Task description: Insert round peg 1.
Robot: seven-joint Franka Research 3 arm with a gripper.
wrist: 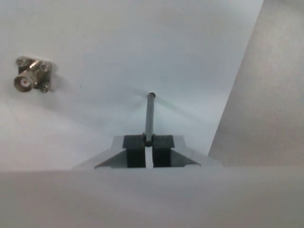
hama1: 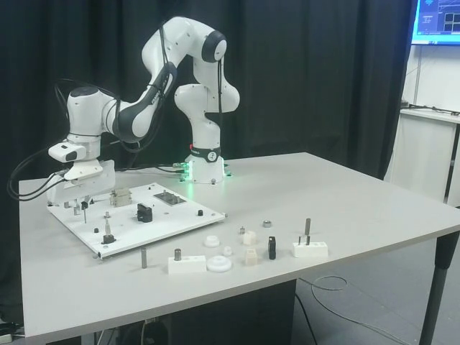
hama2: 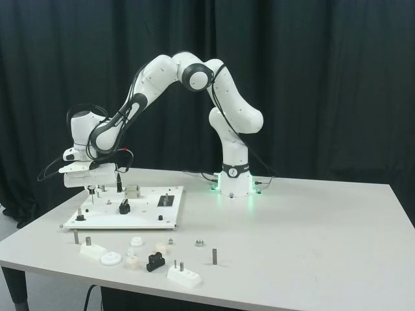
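Pincer (wrist: 149, 141) pinching a thin grey round peg (wrist: 150, 116) between two black pads (wrist: 135, 150), peg upright, its far end touching or just above the white board (wrist: 142, 52); contact cannot be told. In the wrist view, a small metal connector (wrist: 32, 74) fixed on the same board, well apart from the peg, and the board's edge meeting the grey bench (wrist: 270, 104).

In the first room view, white arm (hama1: 154, 79) bent low over the far left corner of the board (hama1: 172, 215), pincer (hama1: 84, 206) pointing down with the peg (hama1: 85, 213) under it. On the board also a black block (hama1: 144, 212), a grey plate (hama1: 169, 196) and a short post on a black foot (hama1: 108, 230). In front of the board, on the bench (hama1: 345, 194), loose parts: white blocks (hama1: 187, 264), white discs (hama1: 219, 264), a black piece (hama1: 272, 247), a small ring (hama1: 267, 223).

Base of the arm (hama2: 234, 181) bolted near the bench's back edge, green light at its foot.
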